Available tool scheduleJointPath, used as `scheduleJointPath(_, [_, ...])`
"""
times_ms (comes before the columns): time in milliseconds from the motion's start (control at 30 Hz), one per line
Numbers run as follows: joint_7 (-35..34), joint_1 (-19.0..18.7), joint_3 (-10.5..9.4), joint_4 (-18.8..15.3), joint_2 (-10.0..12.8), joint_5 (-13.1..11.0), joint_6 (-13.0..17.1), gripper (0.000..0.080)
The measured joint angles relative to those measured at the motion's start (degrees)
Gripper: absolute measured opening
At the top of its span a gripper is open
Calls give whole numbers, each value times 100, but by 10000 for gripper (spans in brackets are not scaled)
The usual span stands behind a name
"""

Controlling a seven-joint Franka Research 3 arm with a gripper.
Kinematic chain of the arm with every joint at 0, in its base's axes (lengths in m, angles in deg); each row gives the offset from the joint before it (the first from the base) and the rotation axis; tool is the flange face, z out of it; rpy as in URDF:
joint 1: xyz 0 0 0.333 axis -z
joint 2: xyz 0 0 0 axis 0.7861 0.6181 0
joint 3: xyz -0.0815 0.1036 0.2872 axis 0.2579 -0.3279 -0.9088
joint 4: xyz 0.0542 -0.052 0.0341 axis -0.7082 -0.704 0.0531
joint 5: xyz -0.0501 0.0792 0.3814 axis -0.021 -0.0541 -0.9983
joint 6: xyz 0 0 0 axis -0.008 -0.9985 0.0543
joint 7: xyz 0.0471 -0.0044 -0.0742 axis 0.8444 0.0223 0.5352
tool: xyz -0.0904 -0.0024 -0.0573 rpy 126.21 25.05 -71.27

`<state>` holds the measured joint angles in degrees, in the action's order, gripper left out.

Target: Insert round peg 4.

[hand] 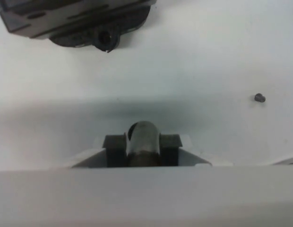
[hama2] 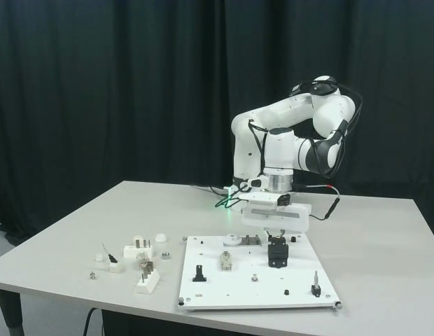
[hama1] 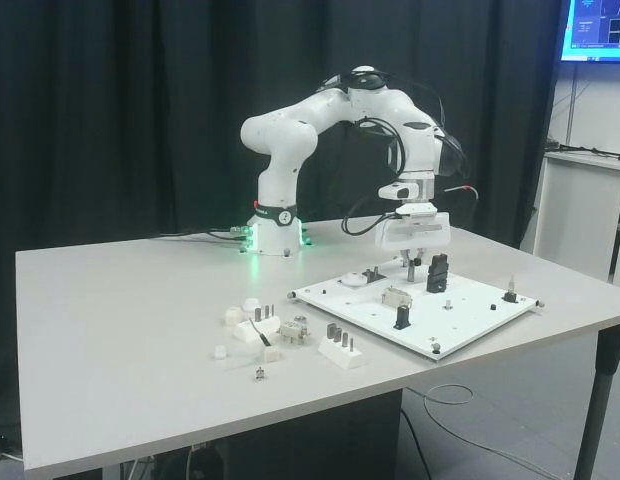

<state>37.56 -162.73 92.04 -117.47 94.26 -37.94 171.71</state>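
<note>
My gripper (hand: 143,143) is shut on a grey round peg (hand: 144,135), which stands upright between the two black fingers (hand: 116,147). It hangs just above the white board (hand: 193,71). In the first room view the gripper (hama1: 411,260) holds the peg (hama1: 411,271) over the back part of the board (hama1: 470,325), close beside a black block (hama1: 437,274). From the second room view, the gripper (hama2: 273,233) is right behind that black block (hama2: 277,253). Which hole lies under the peg is hidden.
A black fixture (hand: 80,23) and a small black stud (hand: 260,98) sit on the board near the peg. Other small fixtures (hama1: 401,318) stand on the board. A white holder with pegs (hama1: 342,348) and loose parts (hama1: 258,322) lie on the grey table (hama1: 110,330) beside it.
</note>
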Motion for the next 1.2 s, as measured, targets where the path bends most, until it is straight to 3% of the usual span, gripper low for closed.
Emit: scheduleJointPath(1200, [-72,4,-50,16,-25,-9,43,143])
